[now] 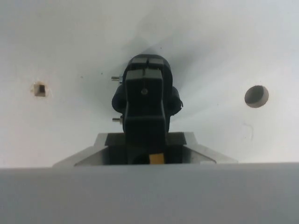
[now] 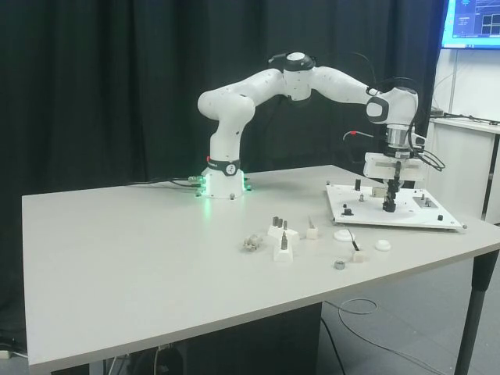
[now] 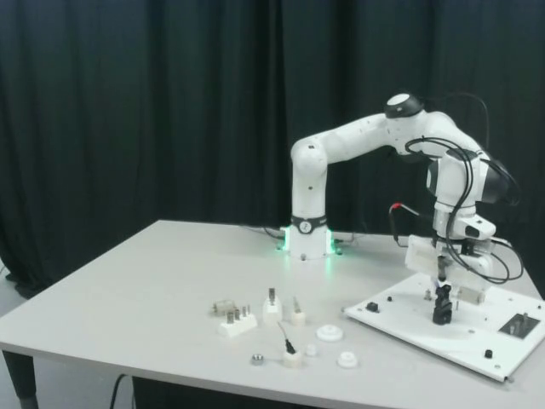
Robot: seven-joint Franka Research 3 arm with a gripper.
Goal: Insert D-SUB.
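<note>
The white Franka arm [image 2: 266,86] is reaching over a white board [image 3: 443,328] at the far end of the grey table [image 2: 141,242]. Its gripper [image 1: 144,81] is pinching a black D-SUB connector [image 1: 145,100], holding it upright just over the board. The connector looks light, rigid and hard-shelled, with small side screws; gripping the flat sides of its body seems safest. Loose small parts [image 2: 280,234] are lying well apart.

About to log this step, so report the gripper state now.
Gripper: closed on the black D-SUB connector, held just above the white board.
</note>
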